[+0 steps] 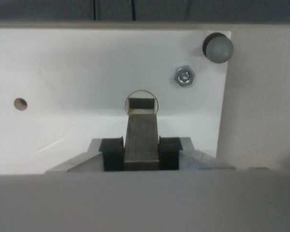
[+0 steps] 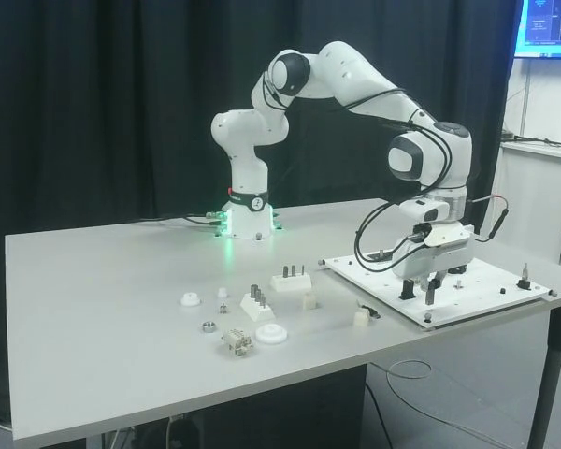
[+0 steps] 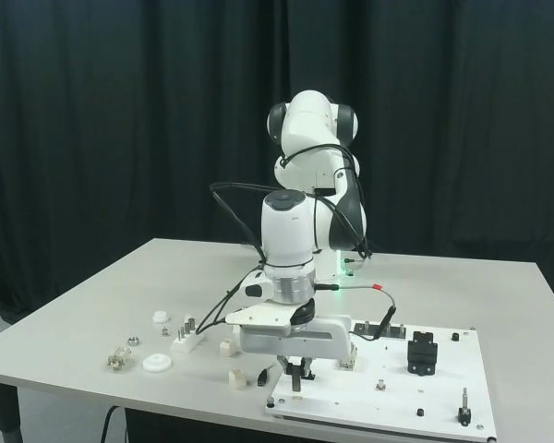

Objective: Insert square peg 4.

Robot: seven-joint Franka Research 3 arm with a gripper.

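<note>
Grey square peg [image 1: 141, 140], upright, tip apparently at white board's [image 1: 77, 82] square hole [image 1: 141, 103]

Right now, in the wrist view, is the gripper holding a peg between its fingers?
Yes, the gripper is shut on the square peg, whose tip sits at a hole in the white board.

2 distant room cameras share the table [image 2: 122, 281]; wrist camera looks down close.
</note>
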